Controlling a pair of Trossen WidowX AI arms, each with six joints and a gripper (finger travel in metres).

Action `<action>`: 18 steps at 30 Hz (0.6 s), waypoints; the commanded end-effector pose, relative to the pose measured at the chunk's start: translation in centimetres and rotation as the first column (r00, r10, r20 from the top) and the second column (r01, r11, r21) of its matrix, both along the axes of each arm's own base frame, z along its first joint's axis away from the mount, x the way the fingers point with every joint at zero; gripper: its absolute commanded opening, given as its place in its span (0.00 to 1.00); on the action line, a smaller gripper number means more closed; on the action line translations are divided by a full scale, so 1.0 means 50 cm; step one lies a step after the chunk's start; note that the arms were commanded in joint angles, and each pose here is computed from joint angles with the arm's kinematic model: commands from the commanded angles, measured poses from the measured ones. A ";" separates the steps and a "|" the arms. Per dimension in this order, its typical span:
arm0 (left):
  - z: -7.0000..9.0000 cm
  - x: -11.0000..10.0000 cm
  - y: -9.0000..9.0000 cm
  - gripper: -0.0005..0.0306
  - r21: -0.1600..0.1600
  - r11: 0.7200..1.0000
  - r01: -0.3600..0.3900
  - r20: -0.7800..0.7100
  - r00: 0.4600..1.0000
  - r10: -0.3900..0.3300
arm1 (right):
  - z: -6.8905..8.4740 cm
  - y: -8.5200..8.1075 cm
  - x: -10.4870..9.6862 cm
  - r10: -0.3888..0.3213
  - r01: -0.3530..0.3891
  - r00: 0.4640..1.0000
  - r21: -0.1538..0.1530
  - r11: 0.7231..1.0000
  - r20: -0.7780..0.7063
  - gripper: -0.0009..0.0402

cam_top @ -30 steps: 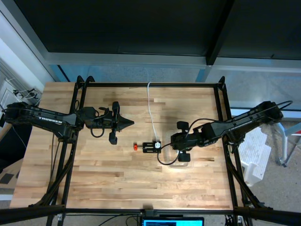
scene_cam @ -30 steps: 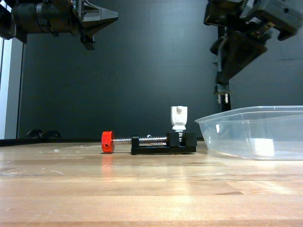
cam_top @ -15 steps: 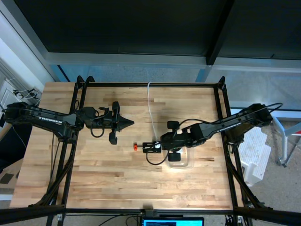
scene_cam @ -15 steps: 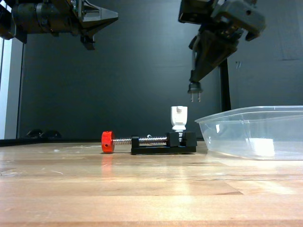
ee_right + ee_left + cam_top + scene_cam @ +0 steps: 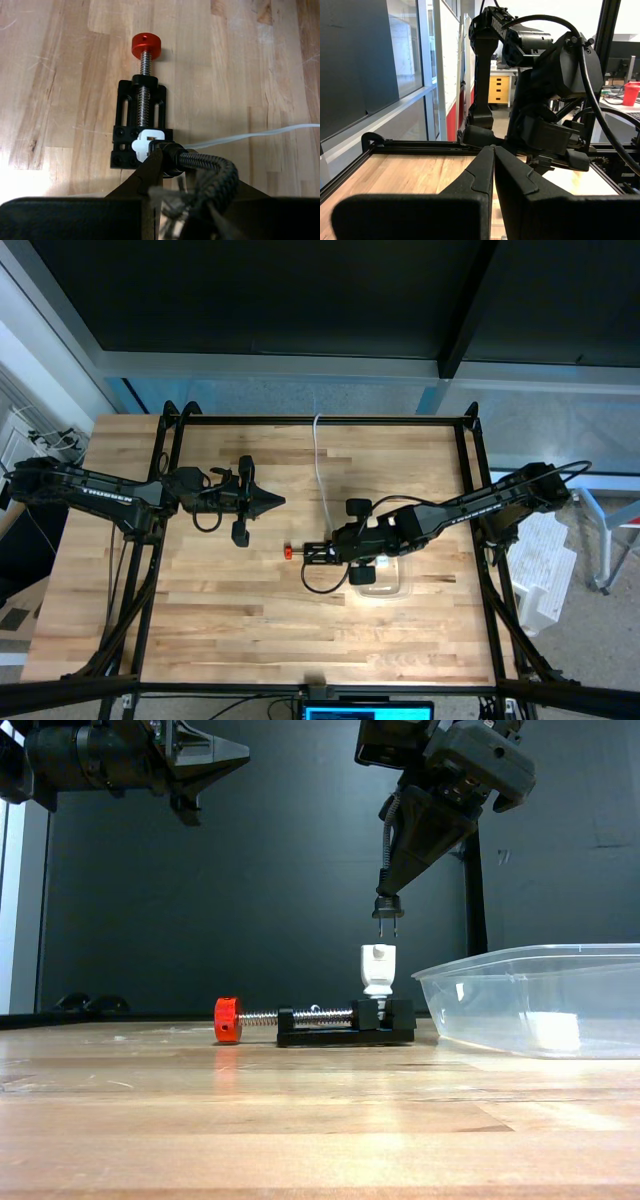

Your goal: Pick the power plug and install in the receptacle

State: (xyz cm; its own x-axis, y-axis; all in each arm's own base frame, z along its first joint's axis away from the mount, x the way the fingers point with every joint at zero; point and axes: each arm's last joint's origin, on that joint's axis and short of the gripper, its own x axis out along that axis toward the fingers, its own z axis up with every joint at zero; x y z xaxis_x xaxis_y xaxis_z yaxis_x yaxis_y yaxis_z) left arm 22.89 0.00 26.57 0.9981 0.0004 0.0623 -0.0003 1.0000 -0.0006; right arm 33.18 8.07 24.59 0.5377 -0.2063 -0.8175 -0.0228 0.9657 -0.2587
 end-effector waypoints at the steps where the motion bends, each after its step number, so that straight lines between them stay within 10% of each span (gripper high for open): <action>1: 0.000 0.000 0.000 0.02 0.000 1.000 0.000 0.000 1.000 0.000 | -0.007 0.002 0.007 0.006 -0.006 1.000 0.002 1.000 0.009 0.02; 18: 0.000 0.000 0.000 0.02 0.000 1.000 0.000 0.000 1.000 0.000 | -0.019 0.003 0.010 0.004 -0.004 1.000 -0.002 1.000 0.003 0.02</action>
State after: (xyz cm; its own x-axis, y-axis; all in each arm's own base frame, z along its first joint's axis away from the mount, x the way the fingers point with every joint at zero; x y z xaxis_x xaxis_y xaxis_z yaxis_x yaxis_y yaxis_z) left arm 22.89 0.00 26.57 0.9981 0.0008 0.0623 -0.0007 1.0000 -0.0002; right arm 33.74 8.21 23.71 0.5427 -0.2051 -0.8145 -0.0266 0.9650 -0.2607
